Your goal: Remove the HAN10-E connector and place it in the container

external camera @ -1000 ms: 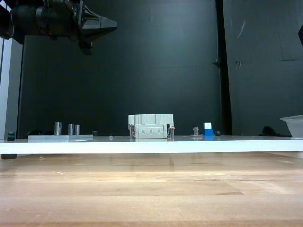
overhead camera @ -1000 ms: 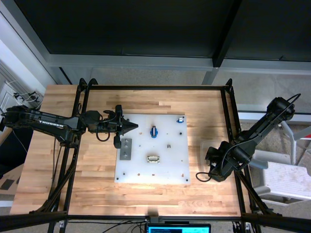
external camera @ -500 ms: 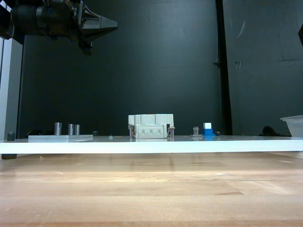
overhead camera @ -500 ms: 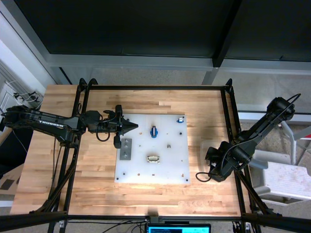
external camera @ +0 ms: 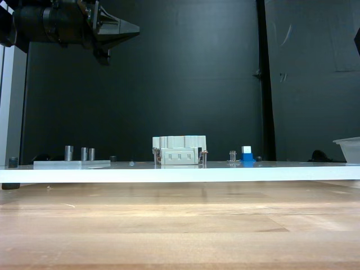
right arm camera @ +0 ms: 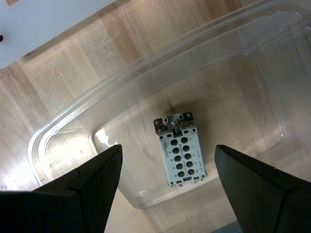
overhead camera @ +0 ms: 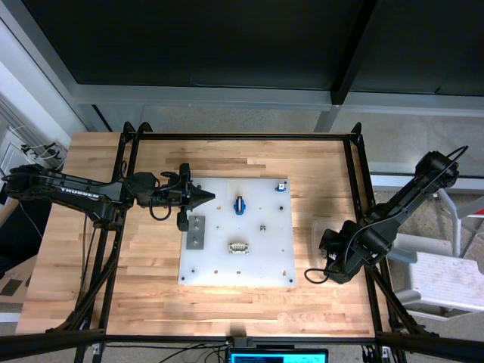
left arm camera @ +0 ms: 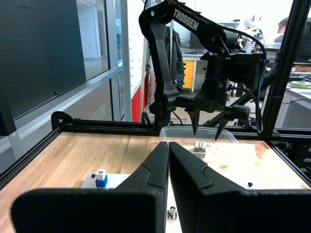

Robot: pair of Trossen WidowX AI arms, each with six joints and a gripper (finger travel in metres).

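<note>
Evidently nothing is pinched by the spread right gripper (left arm camera: 206, 128), held above the small beige-grey HAN10-E connector (right arm camera: 181, 153) lying inside the clear plastic container (right arm camera: 97, 93). Its rim could be snagged by a sideways withdrawal and the container dragged toward the right edge of the wooden worktop (overhead camera: 227, 302); room is open overhead. The left gripper (overhead camera: 210, 198), pressed together, is held above the left edge of the white board (overhead camera: 261, 261).

L arm (overhead camera: 68, 189) was stretched out level & high, L hand (external camera: 134, 27) pointing inward w/ fingers pressed together. R arm (overhead camera: 408, 198) sat folded at its own side, R hand (left arm camera: 206, 132) aimed straight down, fingers spread wide.
</note>
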